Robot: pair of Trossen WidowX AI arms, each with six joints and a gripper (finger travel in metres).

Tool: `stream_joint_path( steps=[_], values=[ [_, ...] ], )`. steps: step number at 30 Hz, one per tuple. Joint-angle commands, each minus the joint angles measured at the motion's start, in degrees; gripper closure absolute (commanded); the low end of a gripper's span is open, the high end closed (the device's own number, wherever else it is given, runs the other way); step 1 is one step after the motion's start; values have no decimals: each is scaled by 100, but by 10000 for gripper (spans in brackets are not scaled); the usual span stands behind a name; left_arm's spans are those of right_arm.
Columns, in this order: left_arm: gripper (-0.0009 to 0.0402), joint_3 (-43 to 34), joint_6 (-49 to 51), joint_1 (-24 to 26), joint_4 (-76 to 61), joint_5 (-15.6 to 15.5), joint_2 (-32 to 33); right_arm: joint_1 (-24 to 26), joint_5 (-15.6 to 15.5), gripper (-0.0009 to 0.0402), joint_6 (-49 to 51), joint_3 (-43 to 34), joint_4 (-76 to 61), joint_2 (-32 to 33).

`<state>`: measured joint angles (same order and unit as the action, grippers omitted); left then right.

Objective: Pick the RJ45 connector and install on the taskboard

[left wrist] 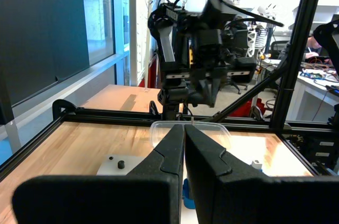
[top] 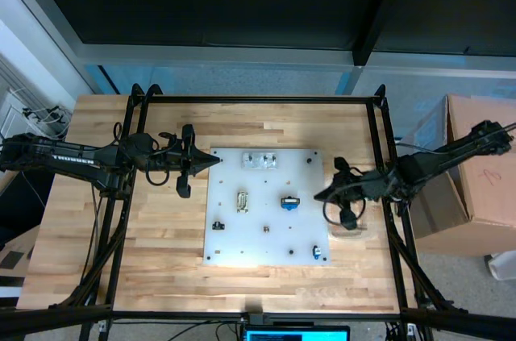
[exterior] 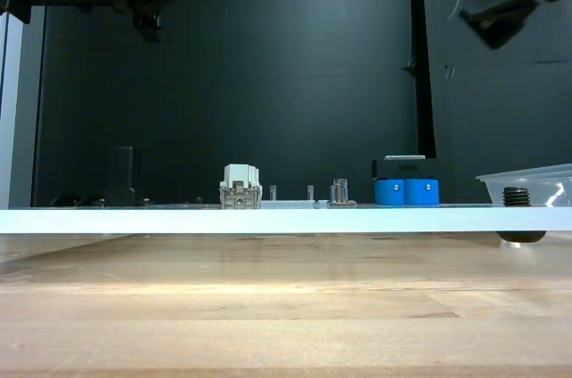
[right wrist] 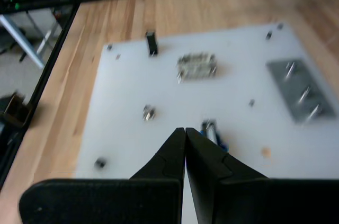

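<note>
Pick pending: left tool (top: 216, 161) and right tool (top: 318, 196), both pinched empty, flank the board (top: 242, 236); connector unlocated; next needs opening.

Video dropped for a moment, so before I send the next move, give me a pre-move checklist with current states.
1. Left gripper empty: ok, shut on nothing, raised near the taskboard's far left corner.
2. Right gripper empty: ok, shut on nothing, raised over the board's right side.
3. A gripper open for picking: not ok.
4. RJ45 connector located: cannot tell; a dark item lies in the clear tray.
5. Connector seated on board: cannot tell.
</note>
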<state>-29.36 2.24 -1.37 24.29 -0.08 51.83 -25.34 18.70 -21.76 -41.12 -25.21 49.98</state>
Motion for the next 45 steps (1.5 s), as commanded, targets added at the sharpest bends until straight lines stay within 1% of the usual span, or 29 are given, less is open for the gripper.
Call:
stream_joint_path(
  steps=[1, 7, 12, 15, 18, 21, 24, 30, 33, 38, 39, 41, 45],
  values=[
    [393, -2, -2, -2, 2, 2, 0, -337, 136, 393, -271, -236, -490, 15],
    [393, -2, -2, -2, 2, 2, 0, -590, 116, 393, -496, -765, -1729, 17],
    [393, -2, 0, -2, 0, 2, 0, -625, 52, 393, -629, -1283, -2743, 15],
    [393, -2, 0, -2, 0, 2, 2, -625, -190, 393, -658, -1547, -3254, 17],
    [393, -2, 0, 0, 0, 2, 2, -614, -330, 393, -715, -1742, -3676, 15],
    [393, -2, 0, 0, 0, 2, 2, -601, -501, 393, -769, -1818, -4098, 17],
    [393, -2, -2, -2, 0, 2, 2, -575, -542, 393, -920, -1816, -4422, 17],
    [393, -2, 0, -2, 0, 2, 2, -557, -531, 388, -955, -1810, -4798, 83],
    [393, -2, -2, -2, 0, 4, 2, -538, -544, 358, -953, -1718, -5147, 221],
    [393, -2, 0, 0, 0, 2, 2, -437, -549, 285, -940, -1307, -5265, 358],
    [393, -2, 0, -2, 0, 2, 2, -391, -608, 270, -929, -1231, -5259, 378],
    [393, -2, -2, -2, 0, 2, 2, -291, -839, 246, -855, -1054, -5191, 400],
    [393, -2, -2, -2, 0, 2, 2, -94, -1012, 211, -693, -673, -4767, 470]
  ],
)
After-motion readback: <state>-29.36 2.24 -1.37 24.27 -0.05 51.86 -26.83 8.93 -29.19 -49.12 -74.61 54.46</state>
